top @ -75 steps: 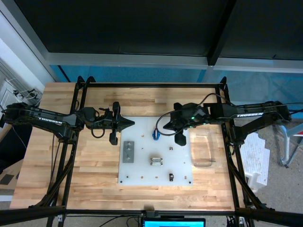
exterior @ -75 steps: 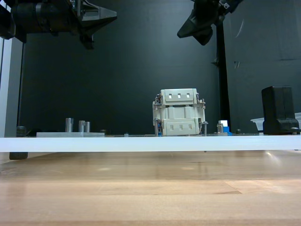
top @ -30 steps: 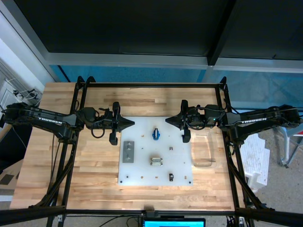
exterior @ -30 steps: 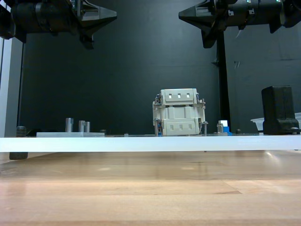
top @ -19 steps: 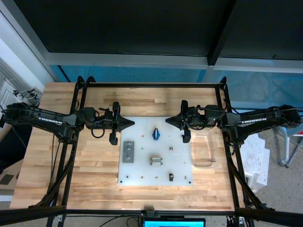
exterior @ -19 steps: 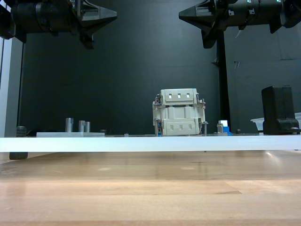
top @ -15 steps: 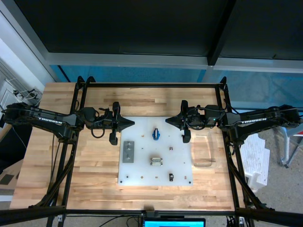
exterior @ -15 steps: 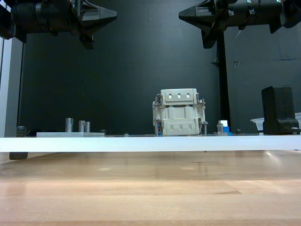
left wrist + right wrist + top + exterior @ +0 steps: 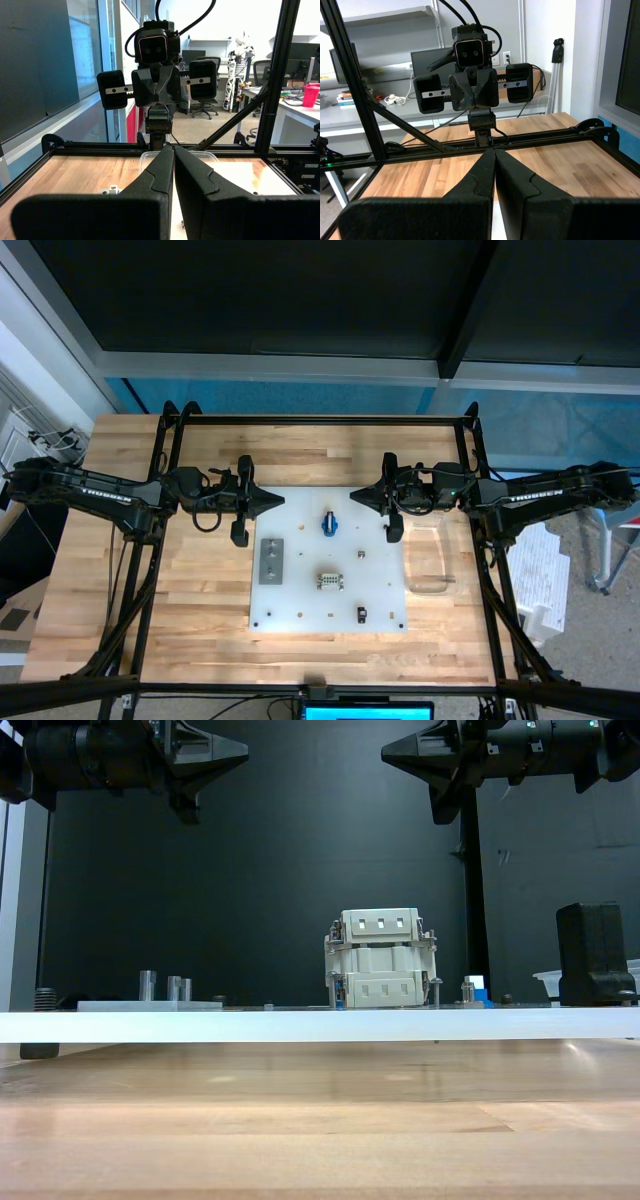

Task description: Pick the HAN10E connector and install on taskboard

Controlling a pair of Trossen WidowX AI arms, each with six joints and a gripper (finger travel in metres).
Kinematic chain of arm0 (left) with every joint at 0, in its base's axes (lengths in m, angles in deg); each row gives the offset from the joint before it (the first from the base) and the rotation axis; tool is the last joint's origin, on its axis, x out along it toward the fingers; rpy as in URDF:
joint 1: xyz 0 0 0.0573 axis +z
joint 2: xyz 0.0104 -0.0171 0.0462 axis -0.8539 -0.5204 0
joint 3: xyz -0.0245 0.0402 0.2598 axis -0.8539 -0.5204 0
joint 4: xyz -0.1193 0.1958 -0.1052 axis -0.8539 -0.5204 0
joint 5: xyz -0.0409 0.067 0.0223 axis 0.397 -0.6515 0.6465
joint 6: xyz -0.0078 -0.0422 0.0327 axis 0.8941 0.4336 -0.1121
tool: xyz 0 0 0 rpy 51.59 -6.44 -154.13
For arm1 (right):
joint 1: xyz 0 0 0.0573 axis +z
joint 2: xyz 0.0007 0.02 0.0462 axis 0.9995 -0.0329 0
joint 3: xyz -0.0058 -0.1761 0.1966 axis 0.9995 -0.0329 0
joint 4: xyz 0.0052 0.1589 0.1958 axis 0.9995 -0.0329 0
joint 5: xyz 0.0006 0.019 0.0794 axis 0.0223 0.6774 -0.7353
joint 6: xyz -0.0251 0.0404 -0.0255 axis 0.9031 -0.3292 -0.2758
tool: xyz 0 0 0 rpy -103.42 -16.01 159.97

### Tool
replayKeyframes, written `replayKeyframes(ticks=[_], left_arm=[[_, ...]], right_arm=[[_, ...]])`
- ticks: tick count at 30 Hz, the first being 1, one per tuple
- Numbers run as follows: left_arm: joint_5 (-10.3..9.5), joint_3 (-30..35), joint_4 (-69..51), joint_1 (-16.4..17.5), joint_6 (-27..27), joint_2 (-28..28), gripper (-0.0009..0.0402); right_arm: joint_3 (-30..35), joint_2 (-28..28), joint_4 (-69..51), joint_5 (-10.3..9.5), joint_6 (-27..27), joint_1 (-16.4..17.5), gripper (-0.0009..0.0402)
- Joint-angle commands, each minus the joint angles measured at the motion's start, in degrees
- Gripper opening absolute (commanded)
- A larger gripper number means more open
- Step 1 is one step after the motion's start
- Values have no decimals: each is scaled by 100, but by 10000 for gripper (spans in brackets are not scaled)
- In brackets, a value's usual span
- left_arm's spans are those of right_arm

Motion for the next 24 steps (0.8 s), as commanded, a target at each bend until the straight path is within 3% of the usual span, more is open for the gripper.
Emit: replayKeyframes(ticks=[1, 24], left_arm=[[2, 0, 2, 0, 0, 0, 1], [2, 0, 2, 0, 0, 0, 1]], right_arm=[[2, -4, -9, 0, 22, 2, 0], [-33, -4, -9, 9, 109, 4, 0]])
